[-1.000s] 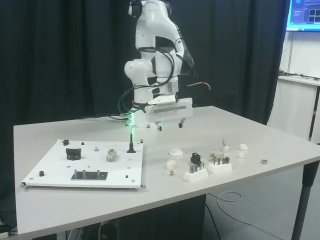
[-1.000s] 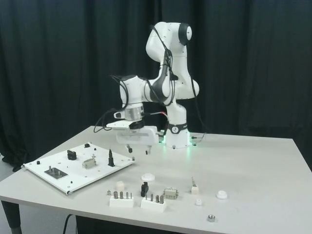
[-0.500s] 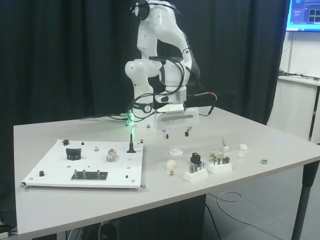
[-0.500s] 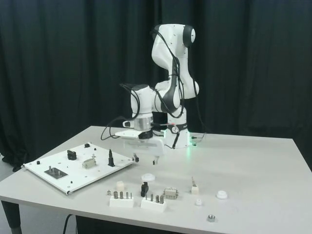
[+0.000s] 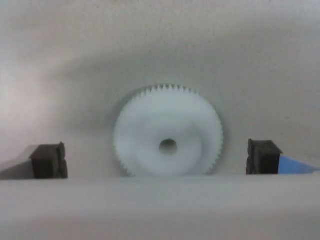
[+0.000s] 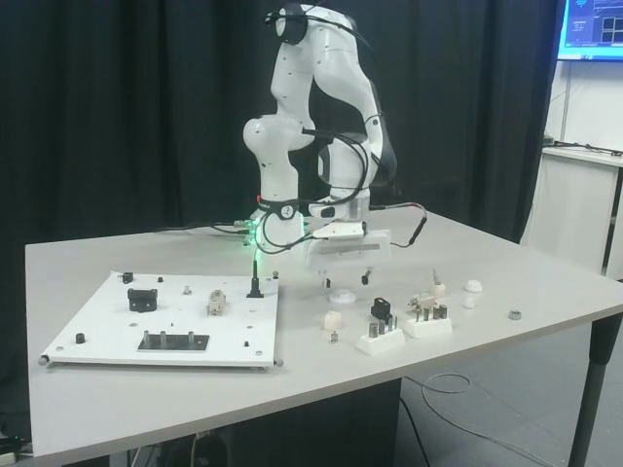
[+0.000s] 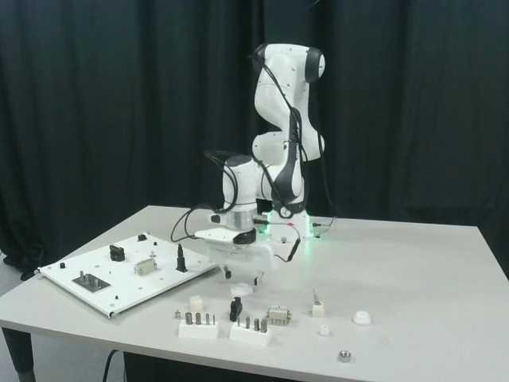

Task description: Pick large gear.

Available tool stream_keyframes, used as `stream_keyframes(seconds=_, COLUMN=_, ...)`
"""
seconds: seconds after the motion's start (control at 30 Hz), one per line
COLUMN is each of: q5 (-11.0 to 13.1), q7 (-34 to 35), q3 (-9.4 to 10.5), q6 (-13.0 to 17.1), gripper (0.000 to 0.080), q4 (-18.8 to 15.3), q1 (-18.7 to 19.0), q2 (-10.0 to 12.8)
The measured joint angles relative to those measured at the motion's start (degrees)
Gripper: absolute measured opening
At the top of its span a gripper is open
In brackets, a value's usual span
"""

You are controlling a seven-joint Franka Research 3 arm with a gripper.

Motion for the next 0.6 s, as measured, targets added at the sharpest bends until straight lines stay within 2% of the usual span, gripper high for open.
stream_keyframes(seconds=0.3, q5=0.3, q7=0.0, q3=0.17, q6=1.1, gripper=0.0800, q4=0.0, q1=-0.1, q2=1.6)
stream_keyframes(seconds=0.6, q5=2.2, q7=0.0, q3=0.17, q6=1.4, gripper=0.0800, q4=0.1, q1=-0.3, q2=2.5)
